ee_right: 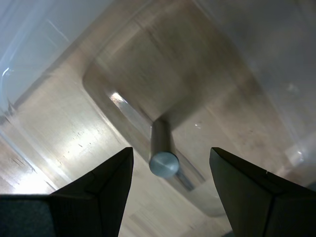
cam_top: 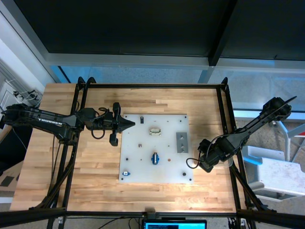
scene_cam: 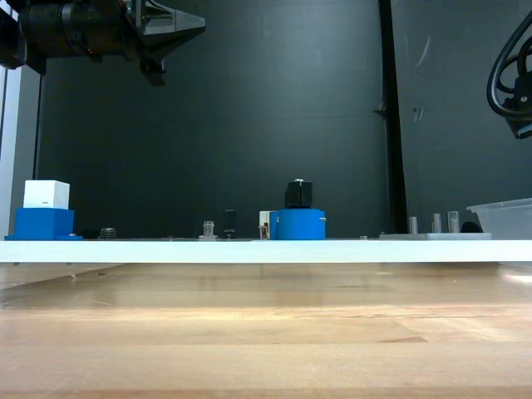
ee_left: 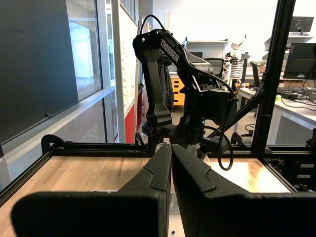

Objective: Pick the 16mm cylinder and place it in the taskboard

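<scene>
Cylinder (ee_right: 162,154), seemingly 1, below right pincer (ee_right: 171,149)

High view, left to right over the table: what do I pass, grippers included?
From the left: left gripper, shut, at the taskboard's left edge → blue plug → grey block → right gripper, open, just past the taskboard's right edge, over the cylinder.

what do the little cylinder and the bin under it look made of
16mm cylinder: likely metal, dull grey with a soft sheen on its end face. Bin: clear plastic, see-through with glare along its bends. Right end effector open over the cylinder; left end effector shut, raised at the taskboard's left edge.
</scene>
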You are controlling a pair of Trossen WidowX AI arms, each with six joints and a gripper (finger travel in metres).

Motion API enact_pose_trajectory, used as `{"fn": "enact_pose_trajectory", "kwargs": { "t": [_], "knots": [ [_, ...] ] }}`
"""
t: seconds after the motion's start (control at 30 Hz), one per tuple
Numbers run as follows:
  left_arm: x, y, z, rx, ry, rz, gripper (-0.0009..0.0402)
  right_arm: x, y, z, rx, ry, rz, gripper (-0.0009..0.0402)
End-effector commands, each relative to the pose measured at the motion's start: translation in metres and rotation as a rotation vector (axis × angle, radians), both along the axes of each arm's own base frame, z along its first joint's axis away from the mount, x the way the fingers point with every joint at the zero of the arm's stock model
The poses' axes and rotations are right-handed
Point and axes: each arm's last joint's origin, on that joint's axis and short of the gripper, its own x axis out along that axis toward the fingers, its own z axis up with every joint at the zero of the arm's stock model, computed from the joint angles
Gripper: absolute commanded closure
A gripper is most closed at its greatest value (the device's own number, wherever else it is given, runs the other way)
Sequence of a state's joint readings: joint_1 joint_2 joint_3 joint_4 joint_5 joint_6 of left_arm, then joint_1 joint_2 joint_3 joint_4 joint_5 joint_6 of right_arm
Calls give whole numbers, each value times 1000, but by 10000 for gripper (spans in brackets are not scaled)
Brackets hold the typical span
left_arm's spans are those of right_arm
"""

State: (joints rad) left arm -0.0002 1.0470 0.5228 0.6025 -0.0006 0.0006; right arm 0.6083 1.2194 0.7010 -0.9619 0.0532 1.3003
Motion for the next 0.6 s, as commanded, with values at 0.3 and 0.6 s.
{"fn": "enact_pose_trajectory", "kwargs": {
  "t": [0.3,0.6],
  "knots": [
    [0,0,0,0,0,0,393,-2,-2,-8,-4,5,0,178],
    [0,0,0,0,0,0,393,-2,-2,-9,-5,-4,-1,209]
  ]
}}
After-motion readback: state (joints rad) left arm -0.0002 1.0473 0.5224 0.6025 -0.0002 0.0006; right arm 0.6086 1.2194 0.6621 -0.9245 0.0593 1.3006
